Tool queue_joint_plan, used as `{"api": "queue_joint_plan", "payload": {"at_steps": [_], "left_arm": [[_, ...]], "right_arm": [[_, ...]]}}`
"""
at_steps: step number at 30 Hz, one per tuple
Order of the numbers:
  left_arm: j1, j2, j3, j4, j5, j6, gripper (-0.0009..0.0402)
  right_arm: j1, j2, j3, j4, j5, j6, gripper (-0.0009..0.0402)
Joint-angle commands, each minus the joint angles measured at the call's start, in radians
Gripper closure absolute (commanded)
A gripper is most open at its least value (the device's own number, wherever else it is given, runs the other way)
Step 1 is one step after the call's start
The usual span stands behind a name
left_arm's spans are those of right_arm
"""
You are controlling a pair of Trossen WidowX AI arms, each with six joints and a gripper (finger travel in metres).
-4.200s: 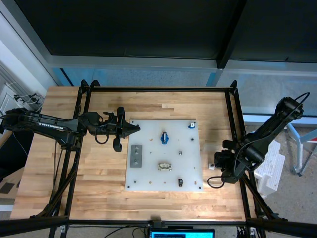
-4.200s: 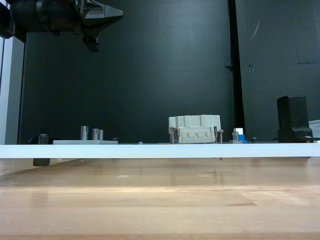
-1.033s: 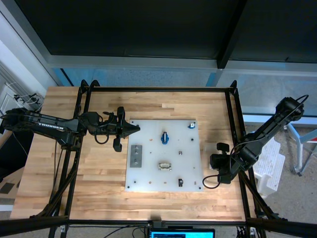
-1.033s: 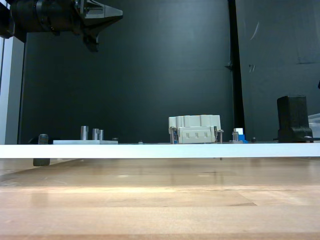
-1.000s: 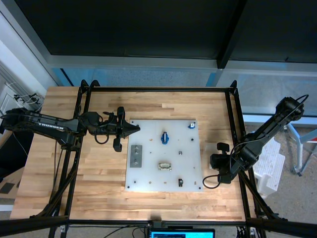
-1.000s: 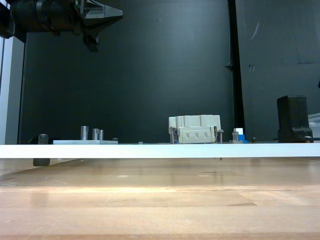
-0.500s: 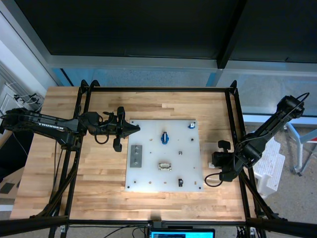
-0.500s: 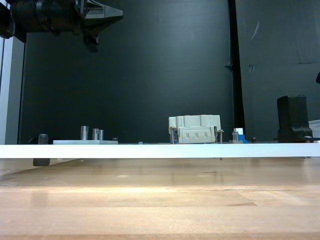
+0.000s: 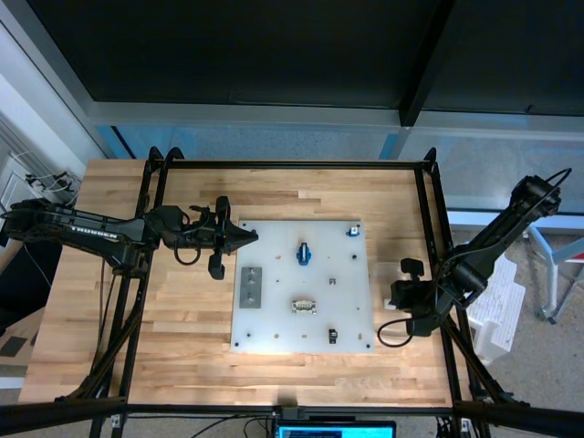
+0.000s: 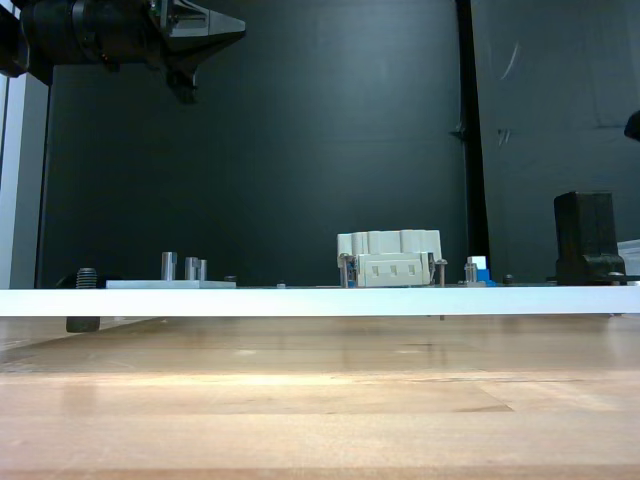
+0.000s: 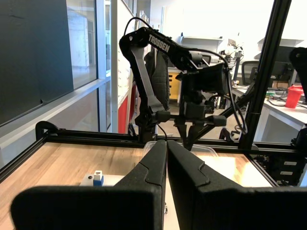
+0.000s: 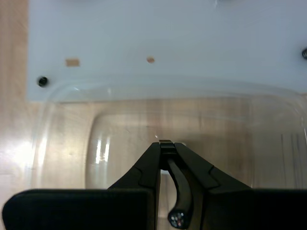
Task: Pick the USB connector and install on taskboard
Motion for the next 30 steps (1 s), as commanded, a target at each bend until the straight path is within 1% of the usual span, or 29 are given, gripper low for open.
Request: {"api": "queue_joint_plan", "payload": {"at_steps": [1,8,14,19,22,23,25,30], "left_arm": [[0.0,0.0,0.0,0.0,0.0,0.0,0.0393],[0.0,0.0,0.0,0.0,0.0,0.0,0.0393],[0.0,0.0,0.0,0.0,0.0,0.0,0.0393],[0.0,0.0,0.0,0.0,0.0,0.0,0.0393],[0.0,0.0,0.0,0.0,0.0,0.0,0.0393],[0.0,0.0,0.0,0.0,0.0,0.0,0.0393],[0.0,0.0,0.0,0.0,0.0,0.0,0.0393],[0.0,0.0,0.0,0.0,0.0,0.0,0.0393]], "right_arm": [[-0.003,0.037,0.045,-0.011,-0.002,0.001,0.0393],[-0.037,0.156,0.18,-0.018,-0.002,0.001,0.0393],[-0.068,0.312,0.338,-0.048,-0.005,-0.005,0.0393],[-0.087,0.423,0.439,-0.049,-0.023,-0.026,0.0393],[-0.1,0.481,0.498,-0.049,-0.024,-0.05,0.0393],[-0.105,0.497,0.516,-0.049,-0.024,-0.055,0.0393],[-0.116,0.525,0.545,-0.049,-0.038,-0.069,0.0393],[-0.134,0.585,0.595,-0.042,-0.044,-0.095,0.0393]]}}
